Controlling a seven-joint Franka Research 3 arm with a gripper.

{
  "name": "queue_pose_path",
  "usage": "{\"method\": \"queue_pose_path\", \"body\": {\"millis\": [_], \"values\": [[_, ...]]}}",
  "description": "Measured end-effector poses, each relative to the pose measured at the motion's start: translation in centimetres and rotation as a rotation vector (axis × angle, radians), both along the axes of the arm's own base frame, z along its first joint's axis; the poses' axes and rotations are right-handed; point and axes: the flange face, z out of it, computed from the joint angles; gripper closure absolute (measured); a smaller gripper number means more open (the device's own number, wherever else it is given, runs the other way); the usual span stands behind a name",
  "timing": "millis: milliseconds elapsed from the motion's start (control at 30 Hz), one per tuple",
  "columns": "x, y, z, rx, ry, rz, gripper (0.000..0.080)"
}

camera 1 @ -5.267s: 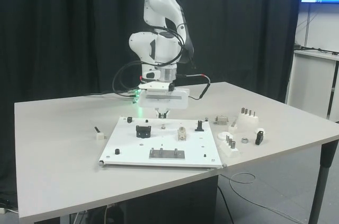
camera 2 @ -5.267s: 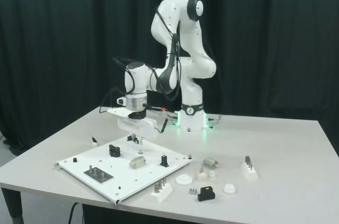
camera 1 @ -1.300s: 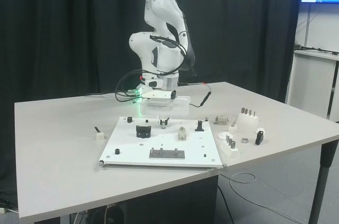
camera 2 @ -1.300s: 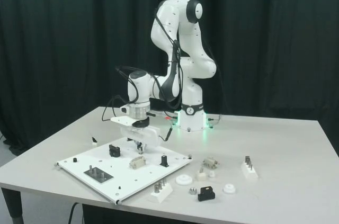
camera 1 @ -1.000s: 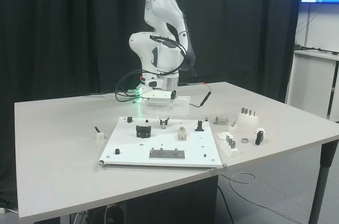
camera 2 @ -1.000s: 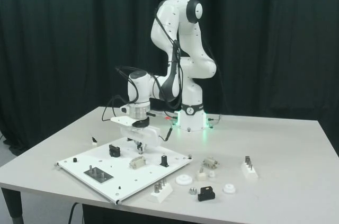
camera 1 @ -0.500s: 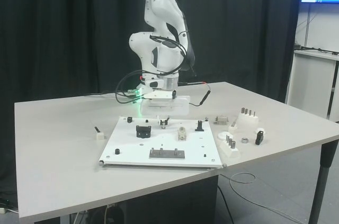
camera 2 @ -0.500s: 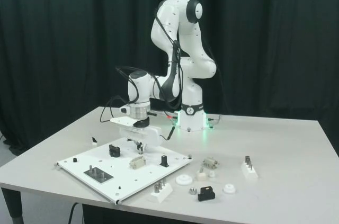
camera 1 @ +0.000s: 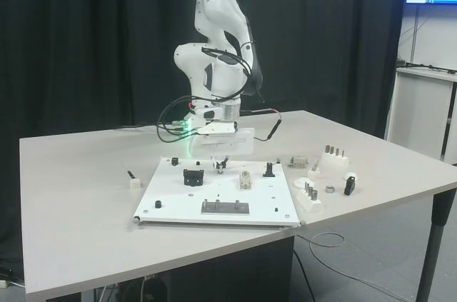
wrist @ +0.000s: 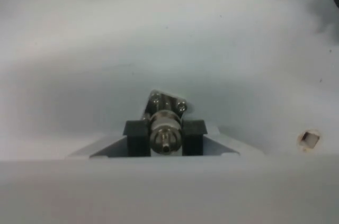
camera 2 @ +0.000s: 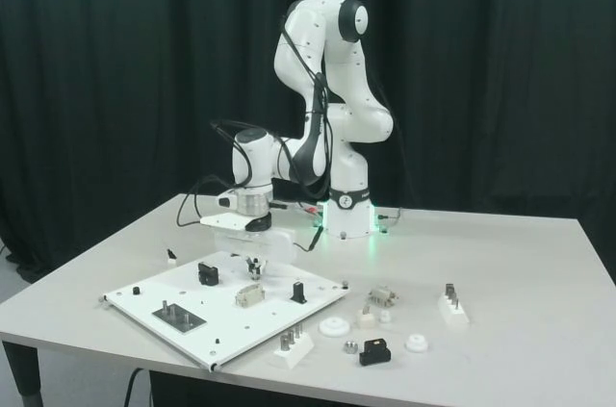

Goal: Insert BNC.

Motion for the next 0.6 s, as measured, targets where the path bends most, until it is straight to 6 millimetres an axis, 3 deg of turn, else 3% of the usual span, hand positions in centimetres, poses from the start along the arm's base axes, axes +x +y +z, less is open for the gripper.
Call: {"method": "queue_pose_path", "body": {"millis": [600], "values": [[-0.16, -0.49, 0.02, 0.028, -0.009, -0.035, 0.0677]]}}
